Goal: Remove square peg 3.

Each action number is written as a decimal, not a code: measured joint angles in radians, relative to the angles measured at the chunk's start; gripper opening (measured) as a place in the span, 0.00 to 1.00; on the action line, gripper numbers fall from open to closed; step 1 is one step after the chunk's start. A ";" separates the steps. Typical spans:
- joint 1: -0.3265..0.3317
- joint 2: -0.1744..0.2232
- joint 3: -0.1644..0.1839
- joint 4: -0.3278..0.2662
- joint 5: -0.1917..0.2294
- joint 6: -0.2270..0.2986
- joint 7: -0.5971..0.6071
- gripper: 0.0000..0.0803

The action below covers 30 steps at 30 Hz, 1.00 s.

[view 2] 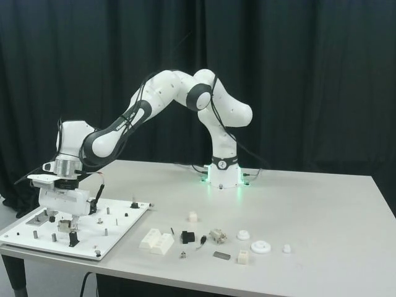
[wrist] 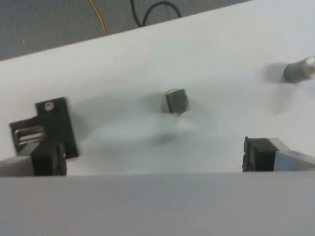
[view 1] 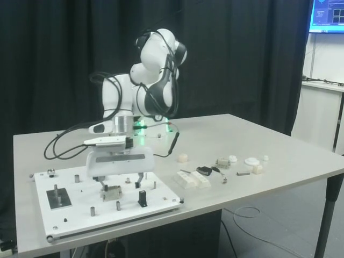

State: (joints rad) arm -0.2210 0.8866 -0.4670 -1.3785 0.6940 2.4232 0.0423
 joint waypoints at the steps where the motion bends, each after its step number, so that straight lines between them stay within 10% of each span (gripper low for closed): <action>1: -0.005 0.005 0.002 0.008 0.003 -0.001 -0.004 1.00; 30: -0.064 0.132 0.033 0.169 0.024 -0.023 -0.109 1.00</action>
